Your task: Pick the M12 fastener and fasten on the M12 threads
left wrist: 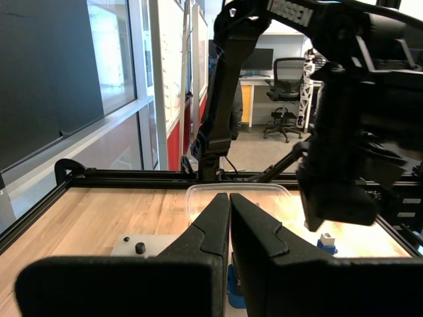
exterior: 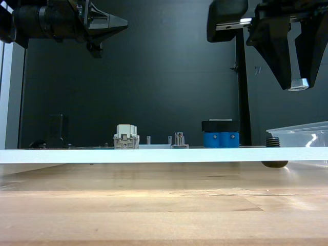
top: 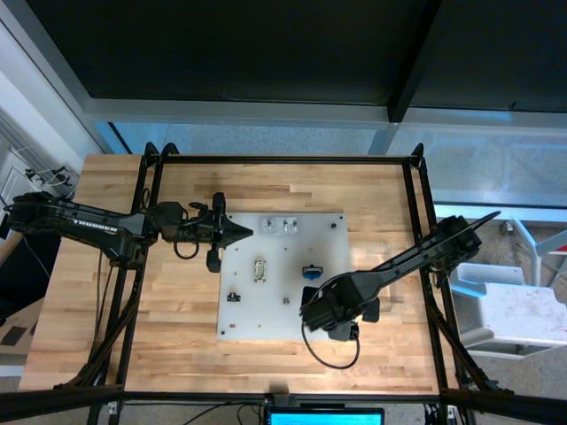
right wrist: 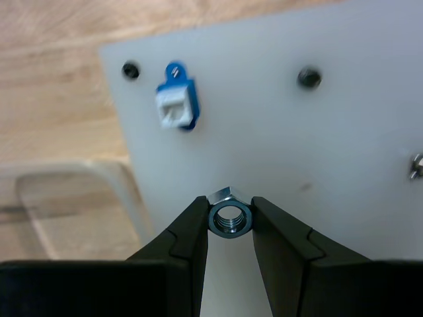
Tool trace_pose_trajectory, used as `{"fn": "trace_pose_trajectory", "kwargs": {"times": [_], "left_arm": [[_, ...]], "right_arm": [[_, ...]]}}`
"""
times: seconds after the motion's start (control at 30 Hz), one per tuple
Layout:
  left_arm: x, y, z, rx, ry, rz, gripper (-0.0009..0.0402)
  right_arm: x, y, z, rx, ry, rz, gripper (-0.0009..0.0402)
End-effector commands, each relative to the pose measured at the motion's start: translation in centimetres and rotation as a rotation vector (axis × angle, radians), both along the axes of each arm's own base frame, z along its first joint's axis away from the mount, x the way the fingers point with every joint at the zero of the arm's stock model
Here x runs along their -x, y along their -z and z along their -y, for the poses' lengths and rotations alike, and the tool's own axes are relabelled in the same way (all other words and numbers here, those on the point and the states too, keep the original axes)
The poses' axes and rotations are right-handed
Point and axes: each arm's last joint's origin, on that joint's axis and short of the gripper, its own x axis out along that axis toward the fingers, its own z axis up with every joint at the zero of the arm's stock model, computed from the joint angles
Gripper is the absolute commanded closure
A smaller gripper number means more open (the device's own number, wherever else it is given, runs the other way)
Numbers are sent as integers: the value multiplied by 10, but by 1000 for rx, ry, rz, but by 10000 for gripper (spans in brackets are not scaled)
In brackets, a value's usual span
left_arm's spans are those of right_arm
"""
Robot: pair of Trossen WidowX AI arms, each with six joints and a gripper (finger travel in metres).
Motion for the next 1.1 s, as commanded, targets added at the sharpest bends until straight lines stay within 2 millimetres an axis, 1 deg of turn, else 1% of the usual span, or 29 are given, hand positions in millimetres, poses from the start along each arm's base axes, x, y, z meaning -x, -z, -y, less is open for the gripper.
{"fn": "trace_pose_trajectory", "kwargs": {"times": [0.03,0.33,0.5,0.7,1.1], "left_arm": [[0,0,0,0,0,1,393],[0,0,0,0,0,1,393],[0,0,0,0,0,1,393],[0,0,0,0,0,1,393],[0,0,0,0,0,1,393]], "right_arm": [[-9,3,-7,-2,-4,3,393],[-31,14,-23,-10,-14,11,393],[-40,22,-29,-27,-18,-2,393],[-45,34,-33,-45,-20,-9,393],[-47,37,-34,-52,-22,7,393]]}}
